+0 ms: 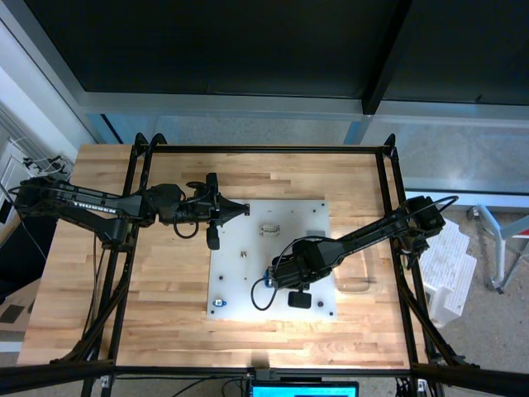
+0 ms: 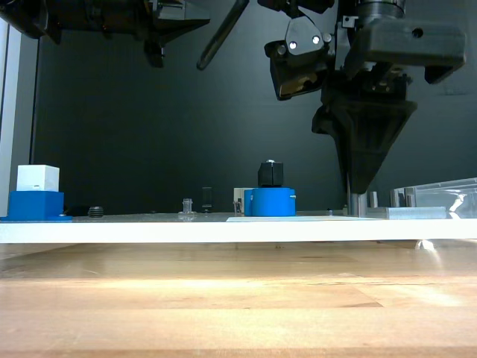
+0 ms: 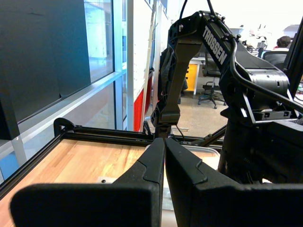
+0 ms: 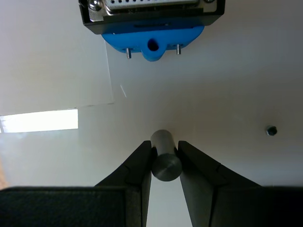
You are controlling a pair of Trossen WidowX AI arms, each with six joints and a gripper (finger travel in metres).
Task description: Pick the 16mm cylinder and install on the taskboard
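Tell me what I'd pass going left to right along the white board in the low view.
Blue block with white cube, small dark knob, clear peg, blue round fitting, right pincer shut on the 16mm cylinder, grey metal block. Left pincer hangs shut, high at the left.

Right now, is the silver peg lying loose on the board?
No, the right end effector pinches the 16mm cylinder over the taskboard; the left end effector hovers shut above its far-left corner.
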